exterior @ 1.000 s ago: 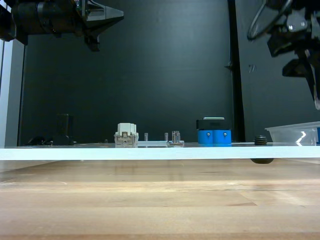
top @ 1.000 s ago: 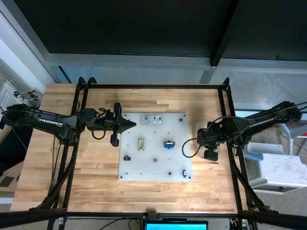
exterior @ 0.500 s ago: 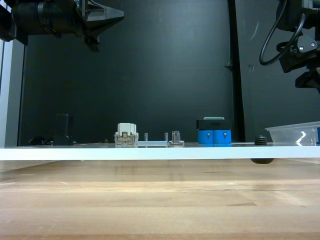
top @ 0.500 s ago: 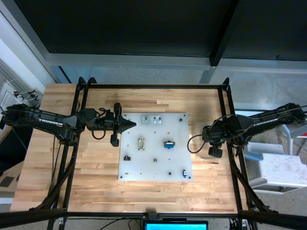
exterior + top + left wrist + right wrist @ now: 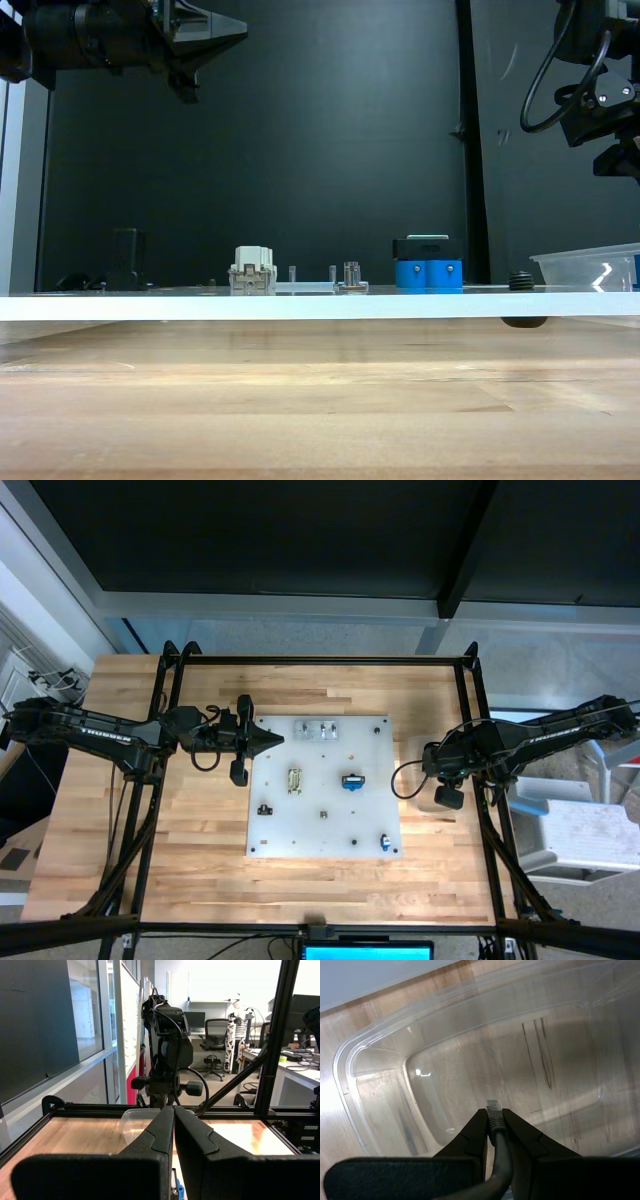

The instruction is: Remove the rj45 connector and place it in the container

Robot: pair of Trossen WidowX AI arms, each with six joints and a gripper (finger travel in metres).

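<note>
The rj45 connector (image 5: 492, 1106) is a small clear plug on a black cable, and my right gripper (image 5: 493, 1116) is shut on it. It hangs above the floor of the container (image 5: 380, 1090), a clear plastic tray on the wood to the right of the white board (image 5: 300, 825). In the high view my right gripper (image 5: 437, 770) points down just past the board's right edge. The container's rim (image 5: 590, 262) shows in the low view. My left gripper (image 5: 275, 739) is shut on nothing and hovers high over the board's left edge.
On the white board stand a blue block (image 5: 352, 781), a grey socket (image 5: 295, 781), a clear part (image 5: 316, 729) and a few small black fittings. A black frame (image 5: 320, 660) surrounds the table. From the left wrist view, the right arm (image 5: 167, 1055) stands behind the container (image 5: 135, 1122).
Since one second ago my right arm has swung right, away from the board's edge and over the container. It has barely moved in the last half second. The left arm is still.
</note>
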